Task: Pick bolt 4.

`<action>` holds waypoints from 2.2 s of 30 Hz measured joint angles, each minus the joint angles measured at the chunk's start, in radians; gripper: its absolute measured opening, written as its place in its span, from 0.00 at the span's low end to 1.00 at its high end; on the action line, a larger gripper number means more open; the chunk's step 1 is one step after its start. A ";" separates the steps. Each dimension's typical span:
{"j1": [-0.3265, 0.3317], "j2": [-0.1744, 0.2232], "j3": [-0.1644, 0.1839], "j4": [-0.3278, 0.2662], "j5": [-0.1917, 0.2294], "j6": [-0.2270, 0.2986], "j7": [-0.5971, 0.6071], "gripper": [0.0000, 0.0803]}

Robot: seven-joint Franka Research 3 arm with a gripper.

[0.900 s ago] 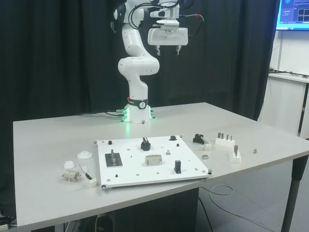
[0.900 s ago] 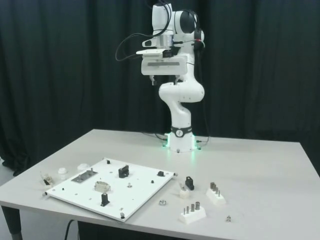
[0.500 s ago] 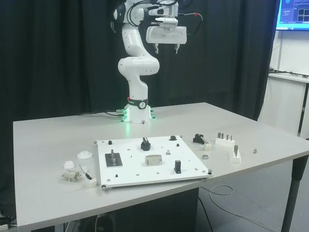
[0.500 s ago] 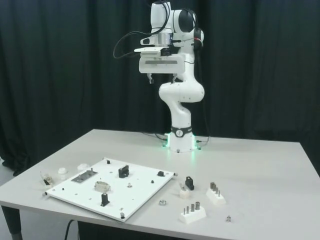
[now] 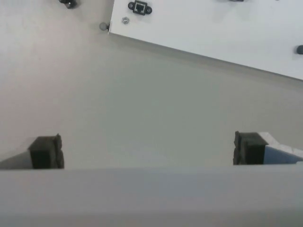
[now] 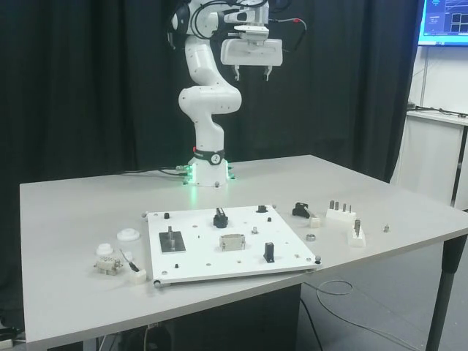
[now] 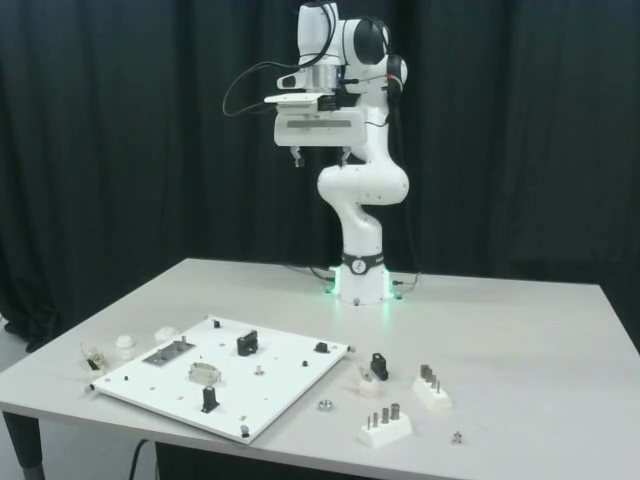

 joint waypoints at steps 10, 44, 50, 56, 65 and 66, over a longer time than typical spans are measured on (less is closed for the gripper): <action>0.000 0.018 -0.001 0.000 0.000 0.029 0.000 1.00; 0.010 0.158 0.004 0.033 0.045 0.206 0.110 1.00; 0.017 0.225 0.018 0.057 0.053 0.266 0.138 1.00; 0.021 0.300 0.034 0.084 0.059 0.322 0.190 1.00; 0.022 0.415 0.051 0.139 0.078 0.372 0.215 1.00; 0.022 0.427 0.051 0.145 0.079 0.377 0.223 1.00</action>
